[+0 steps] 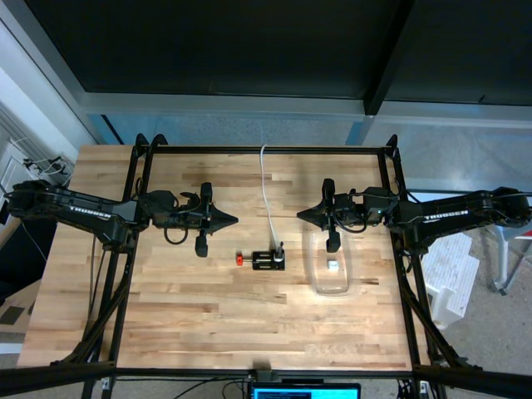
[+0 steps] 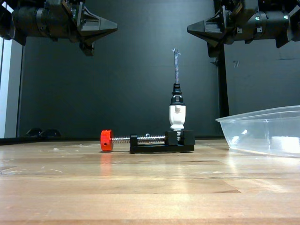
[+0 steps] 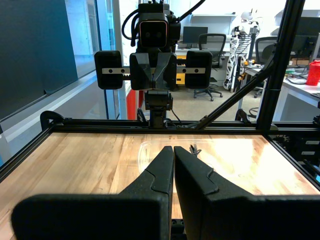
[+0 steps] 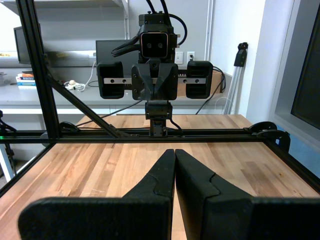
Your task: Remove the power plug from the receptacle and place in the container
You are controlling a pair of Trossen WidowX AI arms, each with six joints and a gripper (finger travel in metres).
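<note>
the power plug [image 2: 176,97] stands upright in the white receptacle [image 2: 177,116], which is clamped in the black fixture [image 2: 161,141] with the red knob [image 2: 106,140]; a cable [image 2: 176,65] rises from the plug's top. the container [image 2: 262,133] lies on the counter [image 1: 166,283] just right of the fixture, apart from it, with a small white cube [image 1: 332,265] inside. the left end effector [image 1: 233,219] hangs high to the left of the fixture and farther back, its fingers pressed together on nothing; the right end effector [image 1: 300,215] hangs likewise to the right of the fixture, closed tight and empty.

no grasp is made yet, so the step in hand is judged to be the approach. the fingers are to be parted before descent, the plug is best taken on its black body above the receptacle, and it should be drawn straight up along its axis so that the fixture is not tipped or dragged. the trailing cable should be allowed for when the plug is carried to the container.

the seam between plug and receptacle is tiny from above and is probably where black meets white. the fixture is hidden in both wrist views, and the container's right end is cut off in the low view.
</note>
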